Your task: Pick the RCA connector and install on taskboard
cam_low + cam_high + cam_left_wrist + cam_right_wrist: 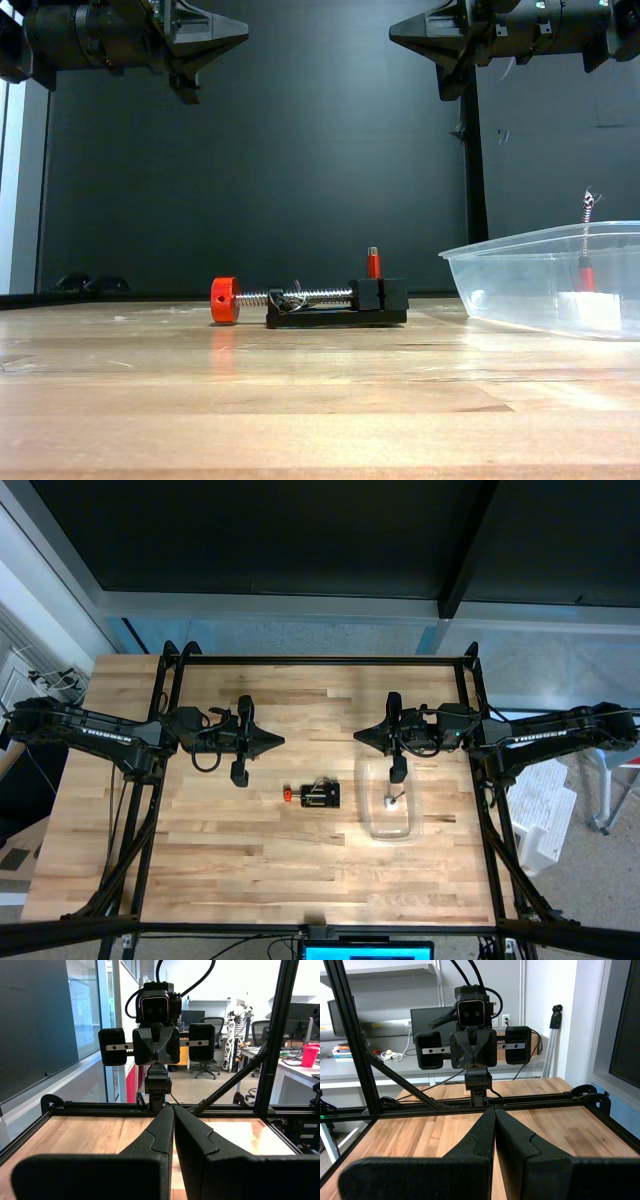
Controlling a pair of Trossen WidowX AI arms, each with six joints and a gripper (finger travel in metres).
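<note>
The taskboard (322,796) is a small black block with a red-orange knob (224,300), lying mid-table between the arms. The RCA connector (394,799) is a thin stick-like plug standing inside the clear tray (372,780), next to a white piece (590,311). In the low view the RCA connector (586,240) rises above the tray rim. My left gripper (280,742) hovers high, left of and behind the taskboard, fingers shut and empty (173,1110). My right gripper (358,736) hovers high above the tray's far left corner, also shut and empty (495,1112).
A black frame (320,661) borders the wooden table, with rails along the back and both sides. The two arms face each other tip to tip, well above the table top. A screen sits at the near edge (366,950).
</note>
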